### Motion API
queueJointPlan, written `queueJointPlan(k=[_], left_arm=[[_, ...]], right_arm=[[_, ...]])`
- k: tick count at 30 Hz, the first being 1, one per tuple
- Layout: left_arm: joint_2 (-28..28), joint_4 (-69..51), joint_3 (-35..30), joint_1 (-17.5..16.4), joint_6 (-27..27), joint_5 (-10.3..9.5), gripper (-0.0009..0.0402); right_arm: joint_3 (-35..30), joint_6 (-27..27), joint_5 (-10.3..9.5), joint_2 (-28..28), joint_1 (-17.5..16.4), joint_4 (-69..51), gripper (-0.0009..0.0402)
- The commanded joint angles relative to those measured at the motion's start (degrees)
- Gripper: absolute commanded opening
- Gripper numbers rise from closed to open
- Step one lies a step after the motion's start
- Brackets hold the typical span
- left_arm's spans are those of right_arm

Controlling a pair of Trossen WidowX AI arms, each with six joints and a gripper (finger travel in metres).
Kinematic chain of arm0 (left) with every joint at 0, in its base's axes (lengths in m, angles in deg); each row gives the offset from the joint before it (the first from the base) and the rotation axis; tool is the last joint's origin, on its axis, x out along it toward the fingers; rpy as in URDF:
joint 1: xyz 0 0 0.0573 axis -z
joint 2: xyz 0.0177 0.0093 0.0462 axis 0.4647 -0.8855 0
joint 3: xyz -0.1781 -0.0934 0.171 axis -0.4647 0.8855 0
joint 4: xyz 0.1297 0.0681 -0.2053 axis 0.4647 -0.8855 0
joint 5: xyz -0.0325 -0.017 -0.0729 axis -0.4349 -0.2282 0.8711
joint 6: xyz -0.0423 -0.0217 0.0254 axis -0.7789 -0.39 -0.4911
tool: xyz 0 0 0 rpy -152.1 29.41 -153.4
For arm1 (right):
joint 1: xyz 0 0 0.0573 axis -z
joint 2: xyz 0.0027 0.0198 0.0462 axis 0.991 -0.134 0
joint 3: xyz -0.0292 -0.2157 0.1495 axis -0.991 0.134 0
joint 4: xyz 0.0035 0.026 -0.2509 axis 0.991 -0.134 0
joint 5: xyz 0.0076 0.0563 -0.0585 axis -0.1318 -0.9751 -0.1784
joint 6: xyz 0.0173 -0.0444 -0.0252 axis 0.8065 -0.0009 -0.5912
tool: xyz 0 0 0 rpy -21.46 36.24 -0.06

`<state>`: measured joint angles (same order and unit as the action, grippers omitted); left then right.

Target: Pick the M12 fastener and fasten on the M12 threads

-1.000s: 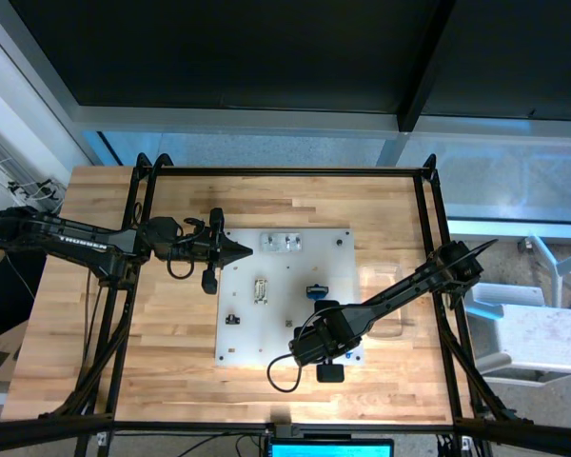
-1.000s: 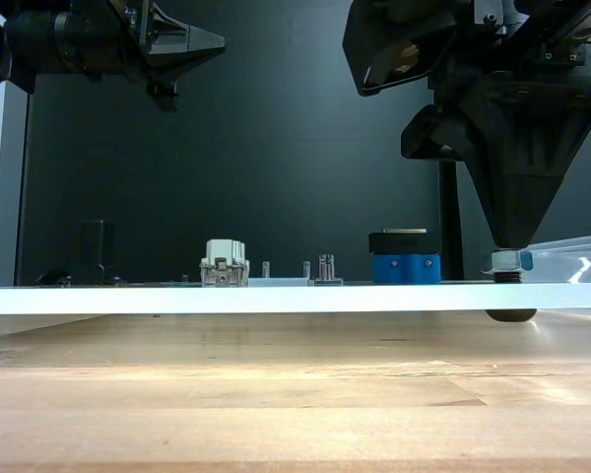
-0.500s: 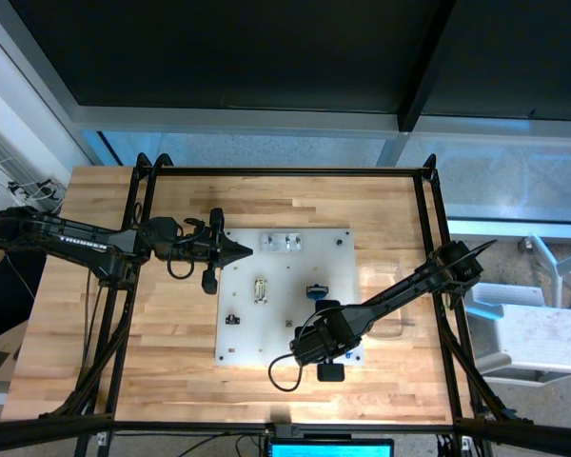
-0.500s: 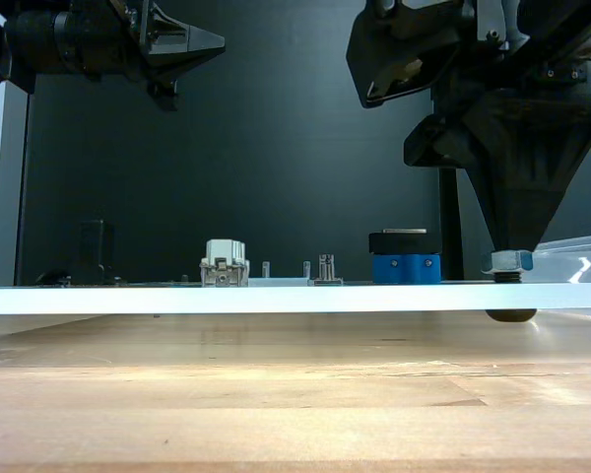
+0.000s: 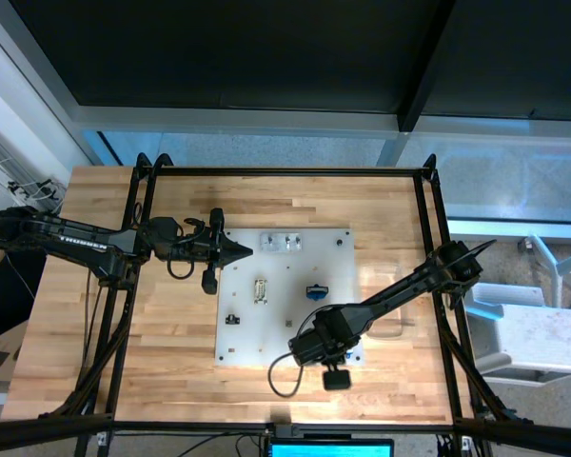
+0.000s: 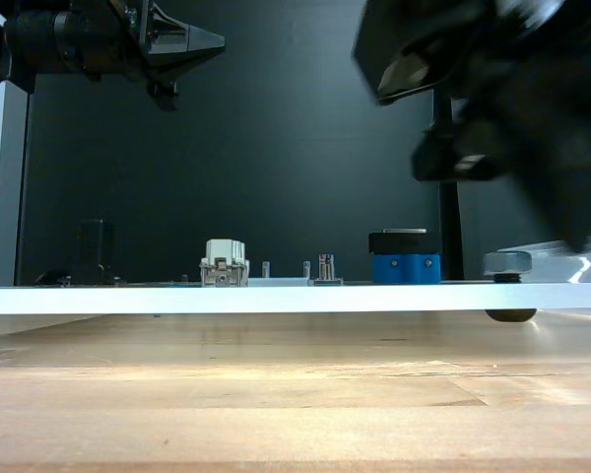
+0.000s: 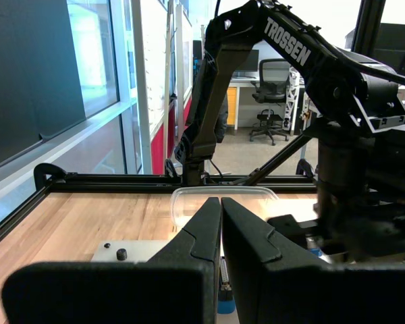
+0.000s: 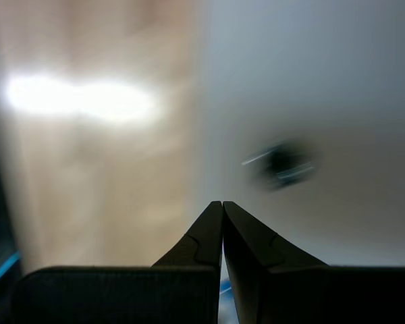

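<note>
The small silver M12 nut (image 6: pixel 507 262) sits on its black stud (image 6: pixel 508 278) at the near right edge of the white board (image 5: pixel 266 328). My right gripper (image 8: pixel 222 202) is shut with nothing between its fingers. In the low view it is a motion-blurred shape (image 6: pixel 579 236) up and to the right of the nut, apart from it. The right wrist view shows a blurred dark and silvery spot (image 8: pixel 283 164) on the board ahead of the fingertips. From above, the right arm (image 5: pixel 328 343) covers that corner, so the nut is hidden there. My left gripper (image 5: pixel 244 251) hovers shut over the board's far left edge.
A clear tray (image 5: pixel 385 305) lies right of the board, behind the stud in the low view. A blue connector (image 6: pixel 406 268), a white connector (image 6: pixel 225 264) and a small silver post (image 6: pixel 325 266) stand on the board. Black frame rails edge the table.
My right gripper has come off the nut and swung up and to the right, blurring as it moves. The nut stays on its stud. The left arm is still.
</note>
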<state>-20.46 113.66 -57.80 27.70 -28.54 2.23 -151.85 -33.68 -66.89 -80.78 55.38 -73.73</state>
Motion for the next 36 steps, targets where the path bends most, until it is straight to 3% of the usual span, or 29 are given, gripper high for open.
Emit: queueJointPlan(k=[1, 5, 16, 26, 36], left_arm=[[0.0, 0.0, 0.0, 0.0, 0.0, 0.00, 0.0000], [0.0, 0.0, 0.0, 0.0, 0.0, 0.00, 0.0000], [0.0, 0.0, 0.0, 0.0, 0.0, 0.00, 0.0000], [0.0, 0.0, 0.0, 0.0, 0.0, 0.00, 0.0000], [0.0, 0.0, 0.0, 0.0, 0.0, 0.00, 0.0000]], right_arm=[[0.0, -0.9, -1.99, 0.4, -0.1, -0.9, 0.0000], [0.0, 1.9, 3.65, 0.5, -0.1, -1.1, 0.0000], [0.0, 4.5, 15.69, 0.5, -0.1, -1.8, 0.0000], [0.0, 4.5, 17.38, 0.5, 0.3, -0.1, 0.0000], [1.2, 4.5, 17.07, 0.5, 0.4, 1.7, 0.0000]])
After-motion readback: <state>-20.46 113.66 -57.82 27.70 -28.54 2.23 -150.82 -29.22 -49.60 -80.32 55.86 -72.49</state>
